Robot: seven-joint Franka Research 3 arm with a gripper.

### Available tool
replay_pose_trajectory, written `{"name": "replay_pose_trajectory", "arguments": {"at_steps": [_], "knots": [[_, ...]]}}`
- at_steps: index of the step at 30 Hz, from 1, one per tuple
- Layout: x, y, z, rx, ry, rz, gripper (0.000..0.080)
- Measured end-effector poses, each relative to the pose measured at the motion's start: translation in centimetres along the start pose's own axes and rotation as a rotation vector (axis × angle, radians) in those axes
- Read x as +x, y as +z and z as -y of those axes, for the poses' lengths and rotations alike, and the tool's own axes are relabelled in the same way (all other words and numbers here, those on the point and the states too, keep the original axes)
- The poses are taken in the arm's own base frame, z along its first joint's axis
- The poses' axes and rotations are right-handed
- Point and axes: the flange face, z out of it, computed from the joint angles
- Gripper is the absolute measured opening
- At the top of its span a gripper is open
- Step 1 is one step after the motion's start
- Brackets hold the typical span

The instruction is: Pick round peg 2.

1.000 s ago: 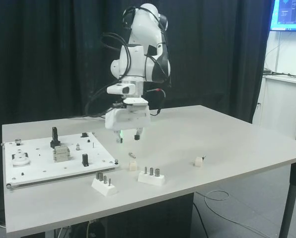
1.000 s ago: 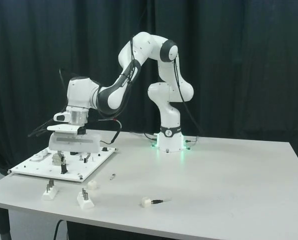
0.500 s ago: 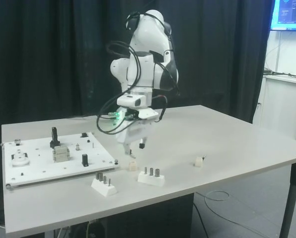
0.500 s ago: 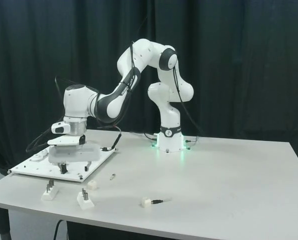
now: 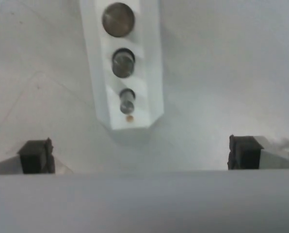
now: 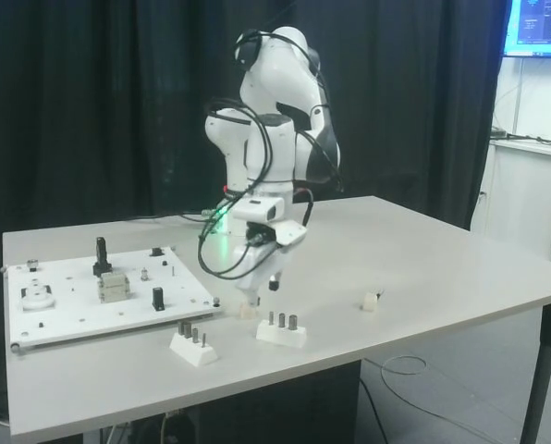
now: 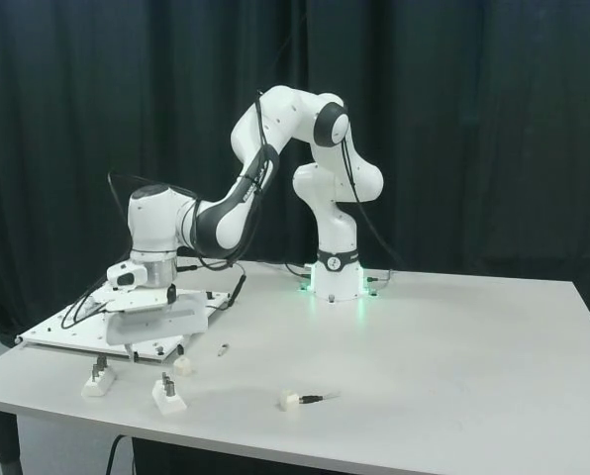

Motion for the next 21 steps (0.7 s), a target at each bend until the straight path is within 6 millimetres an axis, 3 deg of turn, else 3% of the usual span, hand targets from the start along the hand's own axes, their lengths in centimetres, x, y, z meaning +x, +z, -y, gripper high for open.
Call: {"name": "replay_pose_trajectory", "arguments": {"at_steps": [21], "knots": [[0.5, 3.3, 1.1, -0.002, -0.023, 0.033, 0.0800]]}}
